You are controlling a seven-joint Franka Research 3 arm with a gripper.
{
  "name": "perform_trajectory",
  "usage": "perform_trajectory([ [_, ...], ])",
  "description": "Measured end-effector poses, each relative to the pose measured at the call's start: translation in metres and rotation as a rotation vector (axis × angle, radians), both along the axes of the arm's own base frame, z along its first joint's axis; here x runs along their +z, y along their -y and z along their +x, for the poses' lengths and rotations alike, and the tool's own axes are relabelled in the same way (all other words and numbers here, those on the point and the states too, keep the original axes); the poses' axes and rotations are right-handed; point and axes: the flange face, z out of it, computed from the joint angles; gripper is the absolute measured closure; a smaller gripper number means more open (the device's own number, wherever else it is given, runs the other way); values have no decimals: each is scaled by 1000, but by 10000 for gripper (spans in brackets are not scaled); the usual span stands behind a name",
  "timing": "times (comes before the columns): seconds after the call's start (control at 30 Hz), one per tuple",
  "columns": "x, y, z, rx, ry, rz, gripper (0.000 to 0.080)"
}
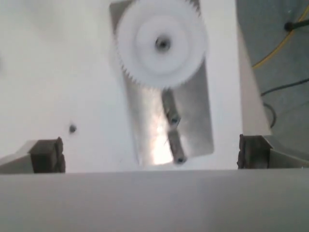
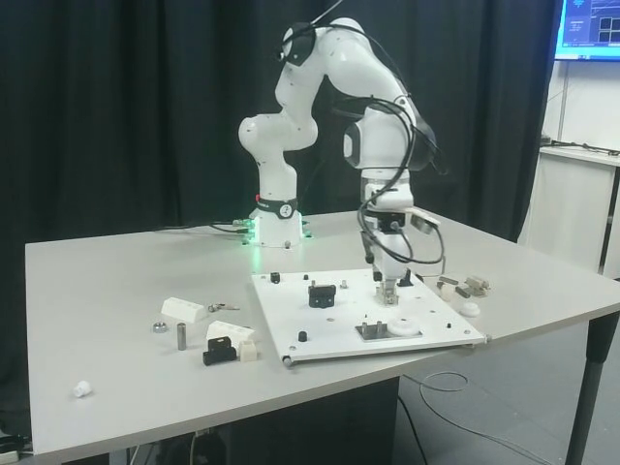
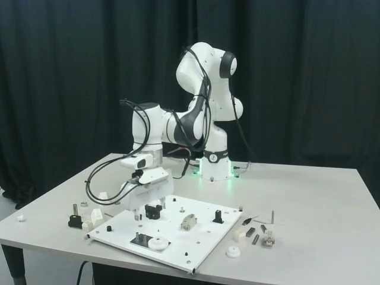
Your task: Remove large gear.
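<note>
Black pads tip the two fingers of the pincer (image 1: 149,153), which are spread wide and hold nothing; in the wrist view one pad (image 1: 48,155) and the other sit far apart with bare white board (image 2: 291,320) between them. The pincer hangs above the board, not yet over its target. The large gear (image 1: 161,44) (white, toothed all round) lies flat on a grey metal plate (image 1: 193,121) near the board's front edge, seated on a centre pin. To do this step well, I judge the pincer should first travel until the gear's hub lies midway between the fingers, then drop straight down, close across the toothed rim, and lift vertically so the gear does not bind on the pin.
</note>
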Motion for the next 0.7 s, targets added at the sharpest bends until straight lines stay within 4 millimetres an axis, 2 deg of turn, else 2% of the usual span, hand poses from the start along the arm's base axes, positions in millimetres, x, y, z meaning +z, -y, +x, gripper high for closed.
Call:
perform_trajectory([
  [0.33, -13, -20, 24, 27, 14, -11, 3],
  [0.7, -35, -28, 40, 50, -28, -23, 3],
])
